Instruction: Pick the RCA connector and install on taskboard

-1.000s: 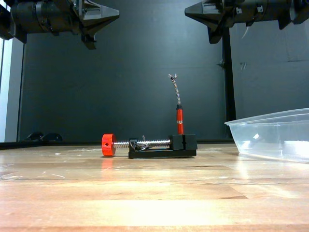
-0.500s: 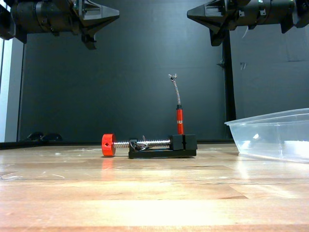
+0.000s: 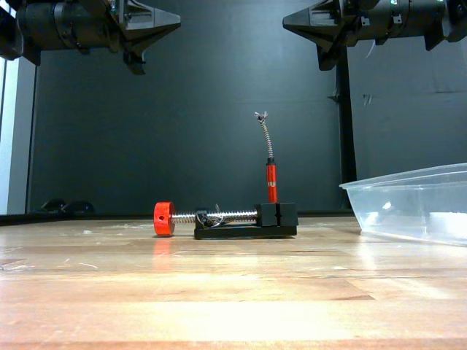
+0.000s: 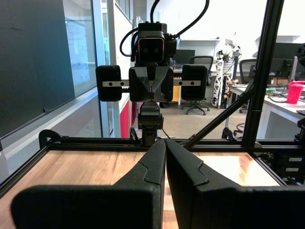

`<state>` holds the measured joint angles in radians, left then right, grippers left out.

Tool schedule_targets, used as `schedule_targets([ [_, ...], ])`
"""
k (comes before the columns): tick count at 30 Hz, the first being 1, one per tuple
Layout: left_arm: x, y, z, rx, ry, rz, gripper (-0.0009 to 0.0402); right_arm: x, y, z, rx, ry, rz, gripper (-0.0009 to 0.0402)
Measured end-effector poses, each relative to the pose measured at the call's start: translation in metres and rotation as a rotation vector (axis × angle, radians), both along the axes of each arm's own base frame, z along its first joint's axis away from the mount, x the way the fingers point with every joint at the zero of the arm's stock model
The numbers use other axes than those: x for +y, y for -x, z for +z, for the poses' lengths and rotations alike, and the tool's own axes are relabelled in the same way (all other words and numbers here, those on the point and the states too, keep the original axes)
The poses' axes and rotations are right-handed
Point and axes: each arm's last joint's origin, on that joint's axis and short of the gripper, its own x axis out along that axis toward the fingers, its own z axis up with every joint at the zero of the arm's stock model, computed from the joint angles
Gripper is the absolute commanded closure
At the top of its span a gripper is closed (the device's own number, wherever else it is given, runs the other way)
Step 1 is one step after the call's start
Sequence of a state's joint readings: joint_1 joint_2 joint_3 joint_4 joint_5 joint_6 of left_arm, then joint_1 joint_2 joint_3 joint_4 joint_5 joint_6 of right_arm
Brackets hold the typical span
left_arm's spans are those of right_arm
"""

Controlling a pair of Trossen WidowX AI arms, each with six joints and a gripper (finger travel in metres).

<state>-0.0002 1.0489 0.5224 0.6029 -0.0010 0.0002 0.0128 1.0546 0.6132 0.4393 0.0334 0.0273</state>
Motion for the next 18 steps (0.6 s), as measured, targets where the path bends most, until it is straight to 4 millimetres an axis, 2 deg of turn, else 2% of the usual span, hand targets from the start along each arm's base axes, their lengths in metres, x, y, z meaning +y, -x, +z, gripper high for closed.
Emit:
schedule_targets([
  [18,0.0,0.0,0.0001,0.0,0.0,0.0,0.0393,0.0,-0.0001,-0.0036,0.036,0.001,0.0,0.0393],
])
